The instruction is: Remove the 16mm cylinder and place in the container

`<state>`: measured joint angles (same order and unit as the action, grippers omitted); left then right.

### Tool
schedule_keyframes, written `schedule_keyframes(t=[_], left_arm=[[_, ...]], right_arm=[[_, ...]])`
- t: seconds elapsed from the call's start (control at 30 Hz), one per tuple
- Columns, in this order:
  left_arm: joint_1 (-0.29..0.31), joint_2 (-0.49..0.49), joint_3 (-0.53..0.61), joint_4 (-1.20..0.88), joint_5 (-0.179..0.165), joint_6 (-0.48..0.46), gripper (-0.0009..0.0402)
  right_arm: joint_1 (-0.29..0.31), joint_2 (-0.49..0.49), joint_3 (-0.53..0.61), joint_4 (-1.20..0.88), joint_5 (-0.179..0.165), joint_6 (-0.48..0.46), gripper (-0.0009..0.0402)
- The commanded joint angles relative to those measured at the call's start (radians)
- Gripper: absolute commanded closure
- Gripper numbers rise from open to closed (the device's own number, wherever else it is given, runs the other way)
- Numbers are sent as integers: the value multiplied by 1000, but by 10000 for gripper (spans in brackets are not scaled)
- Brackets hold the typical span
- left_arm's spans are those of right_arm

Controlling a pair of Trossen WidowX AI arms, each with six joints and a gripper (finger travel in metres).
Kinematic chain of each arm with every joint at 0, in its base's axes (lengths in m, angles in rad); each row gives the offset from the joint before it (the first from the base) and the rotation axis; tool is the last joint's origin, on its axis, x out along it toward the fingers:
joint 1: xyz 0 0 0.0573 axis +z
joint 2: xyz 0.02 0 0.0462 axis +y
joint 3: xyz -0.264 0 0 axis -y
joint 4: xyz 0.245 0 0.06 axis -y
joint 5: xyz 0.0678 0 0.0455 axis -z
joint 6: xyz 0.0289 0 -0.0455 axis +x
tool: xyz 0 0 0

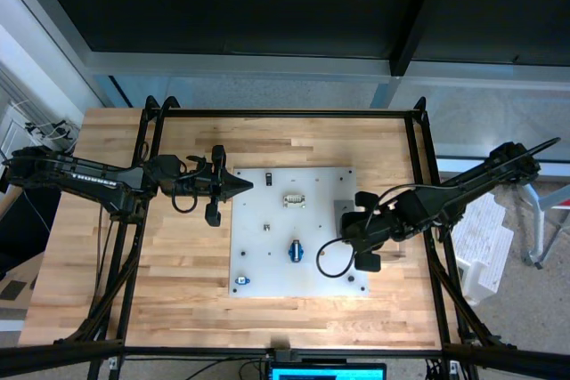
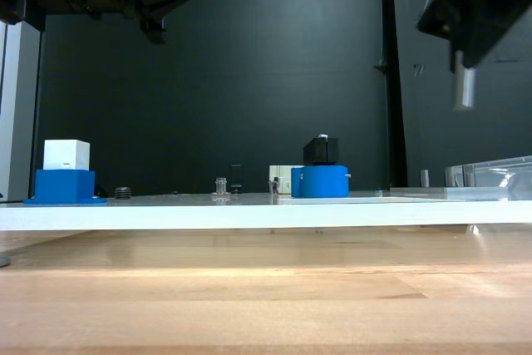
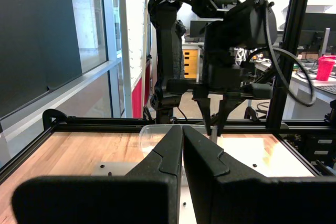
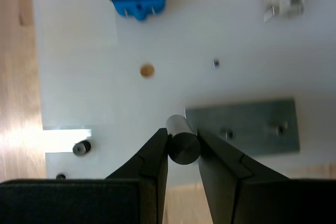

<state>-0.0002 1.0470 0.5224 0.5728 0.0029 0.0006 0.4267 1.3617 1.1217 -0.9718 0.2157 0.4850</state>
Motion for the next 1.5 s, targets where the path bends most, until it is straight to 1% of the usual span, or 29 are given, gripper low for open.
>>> schedule_keyframes(t=[0.03,0.23,0.47,0.63,0.7,0.73,0.87,1.07,1.1,1.17,1.23,1.3,1.4,1.5], left_arm=[[0,0,0,0,0,0,393],[0,0,0,0,0,0,393],[0,0,0,0,0,0,393],[0,0,0,0,0,0,393],[0,0,0,0,0,0,393],[0,0,0,0,0,0,393],[0,0,0,0,0,0,393],[0,0,0,0,0,0,393],[0,0,0,0,0,0,393],[0,0,0,0,0,0,393],[0,0,0,0,0,0,393],[0,0,0,0,0,0,393],[0,0,0,0,0,0,393],[0,0,0,0,0,0,393]], right_arm=[[17,-34,-37,-11,-7,59,381],[48,-97,-100,-26,-7,158,381],[89,-144,-173,-34,-8,243,381],[111,-163,-209,-34,-13,273,381],[114,-169,-221,-35,-32,283,381],[116,-172,-225,-39,-34,293,381],[120,-184,-231,-56,-34,296,381],[121,-200,-231,-116,-31,298,381],[121,-202,-231,-128,-23,301,381],[120,-204,-232,-146,-17,302,381],[119,-206,-232,-159,4,301,381],[116,-209,-233,-171,7,299,381],[94,-228,-255,-176,6,299,381],[57,-254,-294,-169,1,299,381]])
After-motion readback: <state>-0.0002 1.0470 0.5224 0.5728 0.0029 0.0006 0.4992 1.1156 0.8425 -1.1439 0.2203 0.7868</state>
